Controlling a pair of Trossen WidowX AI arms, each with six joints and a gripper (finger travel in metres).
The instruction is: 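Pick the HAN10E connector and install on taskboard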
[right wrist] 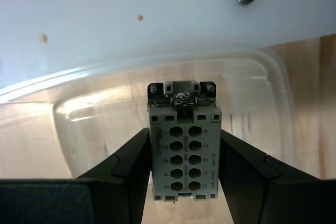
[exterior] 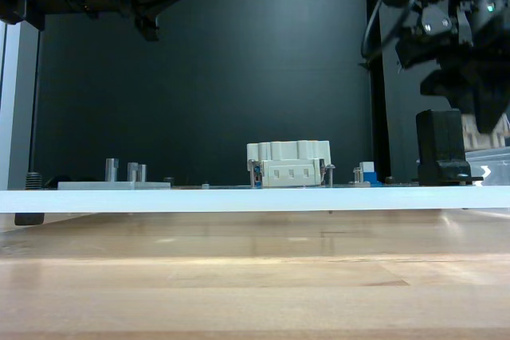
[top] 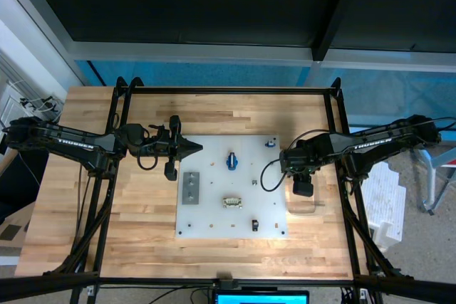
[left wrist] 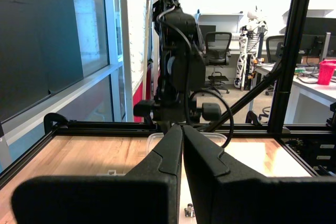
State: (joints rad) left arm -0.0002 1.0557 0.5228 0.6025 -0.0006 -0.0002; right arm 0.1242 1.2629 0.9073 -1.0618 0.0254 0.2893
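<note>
Nearest, toward 6 o'clock on the flat white square taskboard, sits a beige insert with metal ends, probably the mate. Off its 3 o'clock edge, over a clear plastic tray, the right gripper has its jaws clamped on the flat sides of the pale grey-beige HAN10E connector, likely to keep it square for seating. Farther, at 10 o'clock, the left gripper hangs parked, jaws closed on nothing.

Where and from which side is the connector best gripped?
By its long flat sides, across the narrow width, coming at the holed face. The right pincer holds the connector so over the clear tray, its metal end free. The left pincer hangs shut above the white board's far left corner.
</note>
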